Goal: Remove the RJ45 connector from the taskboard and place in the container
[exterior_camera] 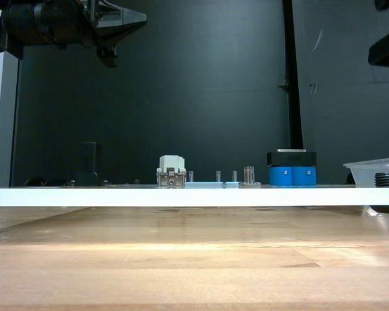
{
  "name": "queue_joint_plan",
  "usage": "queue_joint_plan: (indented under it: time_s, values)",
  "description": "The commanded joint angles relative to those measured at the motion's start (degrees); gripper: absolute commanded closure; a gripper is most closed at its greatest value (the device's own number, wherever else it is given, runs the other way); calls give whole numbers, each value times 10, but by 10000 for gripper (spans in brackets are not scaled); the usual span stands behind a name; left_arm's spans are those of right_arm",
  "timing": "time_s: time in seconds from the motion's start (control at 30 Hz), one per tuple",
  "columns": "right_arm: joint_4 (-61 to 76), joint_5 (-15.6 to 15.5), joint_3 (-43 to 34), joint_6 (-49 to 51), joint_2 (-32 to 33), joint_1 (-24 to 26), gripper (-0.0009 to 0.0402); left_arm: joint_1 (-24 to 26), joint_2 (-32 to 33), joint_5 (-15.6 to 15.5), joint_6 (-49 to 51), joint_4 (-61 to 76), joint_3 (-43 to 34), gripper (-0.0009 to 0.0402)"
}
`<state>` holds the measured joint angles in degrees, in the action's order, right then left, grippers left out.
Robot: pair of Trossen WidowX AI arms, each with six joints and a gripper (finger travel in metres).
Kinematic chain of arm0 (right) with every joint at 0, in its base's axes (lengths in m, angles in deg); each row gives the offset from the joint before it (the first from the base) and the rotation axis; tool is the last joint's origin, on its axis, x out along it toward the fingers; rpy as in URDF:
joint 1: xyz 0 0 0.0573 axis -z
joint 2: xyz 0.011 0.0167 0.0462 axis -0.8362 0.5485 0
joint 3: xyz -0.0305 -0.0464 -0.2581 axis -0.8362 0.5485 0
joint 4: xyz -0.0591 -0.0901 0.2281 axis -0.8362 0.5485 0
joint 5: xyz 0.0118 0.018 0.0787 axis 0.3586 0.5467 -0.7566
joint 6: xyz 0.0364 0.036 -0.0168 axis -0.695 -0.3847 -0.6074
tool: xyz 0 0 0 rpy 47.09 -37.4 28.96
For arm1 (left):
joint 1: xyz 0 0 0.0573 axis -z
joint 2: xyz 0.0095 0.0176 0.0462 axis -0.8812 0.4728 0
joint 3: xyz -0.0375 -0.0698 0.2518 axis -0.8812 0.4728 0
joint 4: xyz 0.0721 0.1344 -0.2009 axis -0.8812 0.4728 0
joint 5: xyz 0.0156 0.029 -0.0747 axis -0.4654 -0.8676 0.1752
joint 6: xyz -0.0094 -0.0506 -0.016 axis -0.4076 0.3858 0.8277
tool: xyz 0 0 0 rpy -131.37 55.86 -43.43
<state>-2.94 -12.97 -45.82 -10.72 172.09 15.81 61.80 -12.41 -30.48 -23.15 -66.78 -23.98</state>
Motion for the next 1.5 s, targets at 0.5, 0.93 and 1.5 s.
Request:
queue_joint_plan:
  time_s: [0.5, 0.93, 1.5]
  values:
    - [-50, -14, 0, -4, 7, -1, 196, 0, 0, 0, 0, 0, 0, 393]
    - [-51, -14, 0, -17, 7, -1, 161, 0, 0, 0, 0, 0, 0, 393]
    - [-54, -29, 0, -16, 7, -2, 273, 0, 0, 0, 0, 0, 0, 393]
